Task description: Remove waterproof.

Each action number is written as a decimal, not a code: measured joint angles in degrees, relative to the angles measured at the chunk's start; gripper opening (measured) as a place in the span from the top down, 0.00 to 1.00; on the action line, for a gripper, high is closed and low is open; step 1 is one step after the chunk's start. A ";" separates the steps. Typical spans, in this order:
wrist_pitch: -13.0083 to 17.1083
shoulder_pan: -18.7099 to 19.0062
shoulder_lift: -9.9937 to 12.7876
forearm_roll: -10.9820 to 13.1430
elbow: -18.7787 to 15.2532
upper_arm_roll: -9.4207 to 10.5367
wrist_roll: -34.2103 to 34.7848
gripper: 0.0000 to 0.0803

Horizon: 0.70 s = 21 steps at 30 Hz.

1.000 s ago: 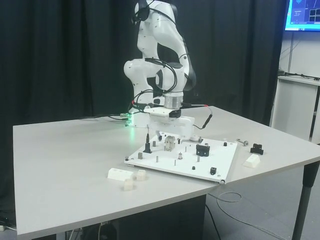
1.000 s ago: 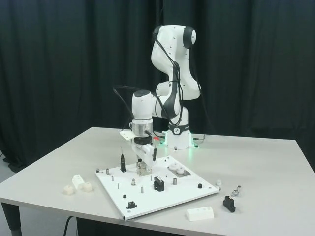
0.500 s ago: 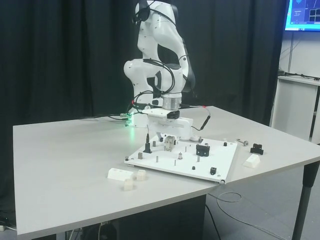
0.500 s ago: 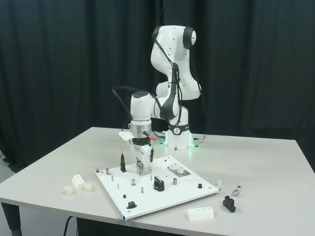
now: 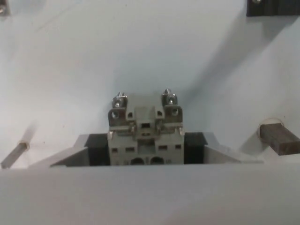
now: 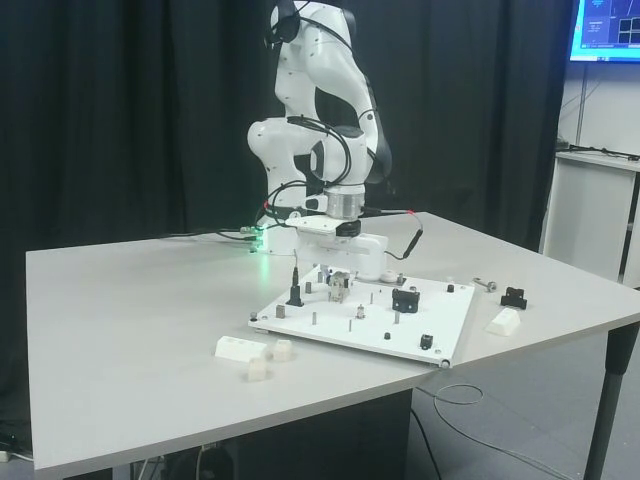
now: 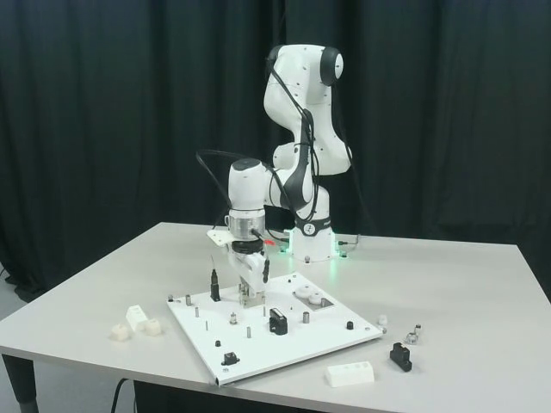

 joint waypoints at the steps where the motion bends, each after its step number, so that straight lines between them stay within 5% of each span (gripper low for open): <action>1: 0.00 0.00 0.00 0.02 0.00 0.00 0.00 0.59; 21: -0.26 -0.14 0.02 2.22 0.18 -0.12 -1.36 0.60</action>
